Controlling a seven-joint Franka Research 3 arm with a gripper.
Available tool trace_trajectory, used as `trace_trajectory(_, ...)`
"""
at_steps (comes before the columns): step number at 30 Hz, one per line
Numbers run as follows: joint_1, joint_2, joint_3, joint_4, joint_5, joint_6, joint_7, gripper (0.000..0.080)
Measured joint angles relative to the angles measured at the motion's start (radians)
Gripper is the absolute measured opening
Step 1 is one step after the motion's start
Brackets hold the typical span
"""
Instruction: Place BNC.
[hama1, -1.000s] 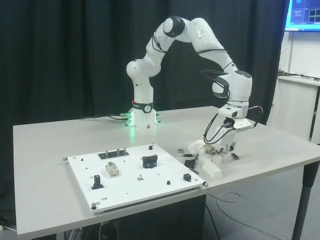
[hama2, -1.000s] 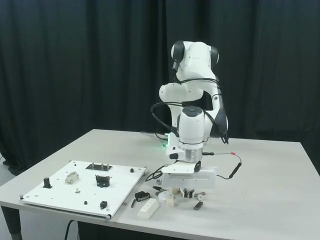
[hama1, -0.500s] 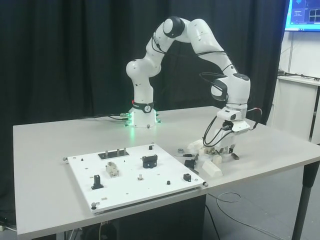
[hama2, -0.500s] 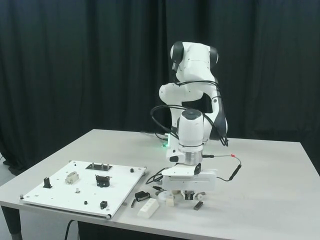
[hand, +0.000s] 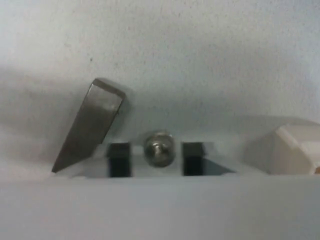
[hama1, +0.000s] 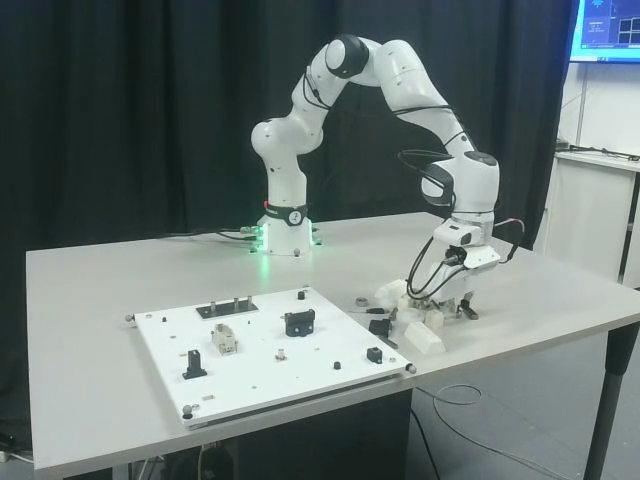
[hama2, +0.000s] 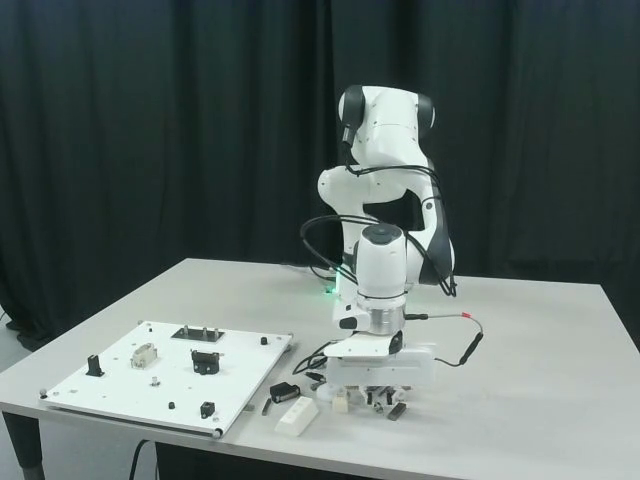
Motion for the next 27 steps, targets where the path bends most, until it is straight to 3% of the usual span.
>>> trace_trajectory(5,-0.001,0.0,0.0,0.0,0.0,0.006,0.0,0.0119)
trace_trajectory(6,-0.001,0.0,0.0,0.001,0.0,0.007,0.0,0.0629)
trace_trajectory(12,-0.001,-0.005,0.0,0.004,0.0,0.009,0.0,0.0629)
trace_trajectory(13,-0.001,-0.007,0.0,0.004,0.0,0.008,0.0,0.0757)
trace_trajectory(27,-0.001,-0.038,-0.001,0.004,-0.007,-0.012,-0.003,0.0798)
